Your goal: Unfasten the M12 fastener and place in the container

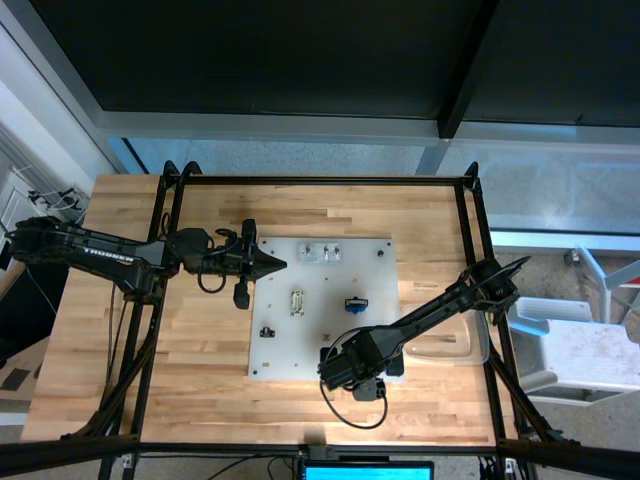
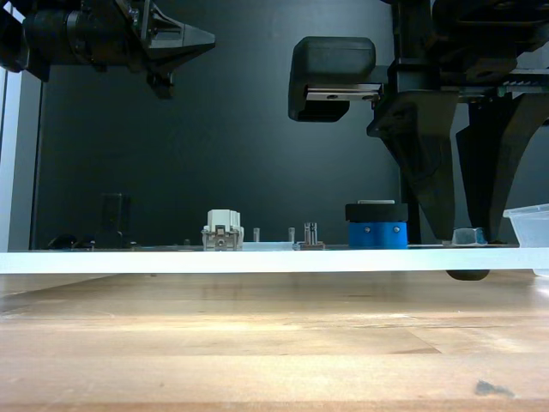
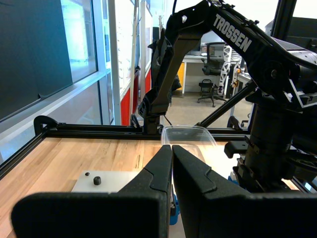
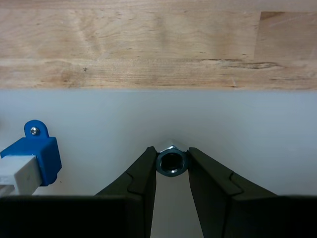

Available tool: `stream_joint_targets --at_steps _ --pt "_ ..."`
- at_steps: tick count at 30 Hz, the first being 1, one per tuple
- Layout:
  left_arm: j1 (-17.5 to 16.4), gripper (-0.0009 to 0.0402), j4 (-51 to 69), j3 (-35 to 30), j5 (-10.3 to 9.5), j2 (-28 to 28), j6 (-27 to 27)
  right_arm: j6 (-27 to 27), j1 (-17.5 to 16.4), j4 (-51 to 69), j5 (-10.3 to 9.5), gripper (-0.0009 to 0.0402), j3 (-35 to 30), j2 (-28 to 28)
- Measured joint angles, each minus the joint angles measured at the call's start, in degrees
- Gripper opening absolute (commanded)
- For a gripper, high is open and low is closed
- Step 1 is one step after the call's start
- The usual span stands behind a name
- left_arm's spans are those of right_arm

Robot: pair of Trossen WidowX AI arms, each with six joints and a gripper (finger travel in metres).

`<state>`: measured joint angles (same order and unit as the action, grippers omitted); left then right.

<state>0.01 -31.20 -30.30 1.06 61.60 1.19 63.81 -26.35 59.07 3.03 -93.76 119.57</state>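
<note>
nut (image 4: pixel 171 162) in right gripper (image 4: pixel 171 151); left (image 1: pixel 276 265) aloft

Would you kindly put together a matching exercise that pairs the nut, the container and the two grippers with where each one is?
Things:
1. M12 nut
2. container
3. left gripper
4. right gripper

Descriptions:
A. raised over the board's far left edge, shut
B. clear, beside the board's right edge
C. low at the board's near right, clamping
D. silver, between black fingers

Pairs: 1-D, 2-B, 3-A, 4-C
</note>
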Motion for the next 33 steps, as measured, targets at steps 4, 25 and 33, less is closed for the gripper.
stream_joint_targets --at_steps 4,25,33 --pt "0.0 0.0 0.0 0.0 -0.02 0.0 0.0 0.0 0.0 -0.4 0.42 0.0002 0.0 0.0" --pt "0.0 0.0 0.0 0.0 0.0 0.0 0.0 -1.7 -0.3 -0.3 -2.6 0.0206 0.0 -2.0" --pt "0.0 0.0 0.0 0.0 0.0 0.0 0.0 -46.9 -0.2 -0.6 -2.64 0.0171 0.0 -5.5"
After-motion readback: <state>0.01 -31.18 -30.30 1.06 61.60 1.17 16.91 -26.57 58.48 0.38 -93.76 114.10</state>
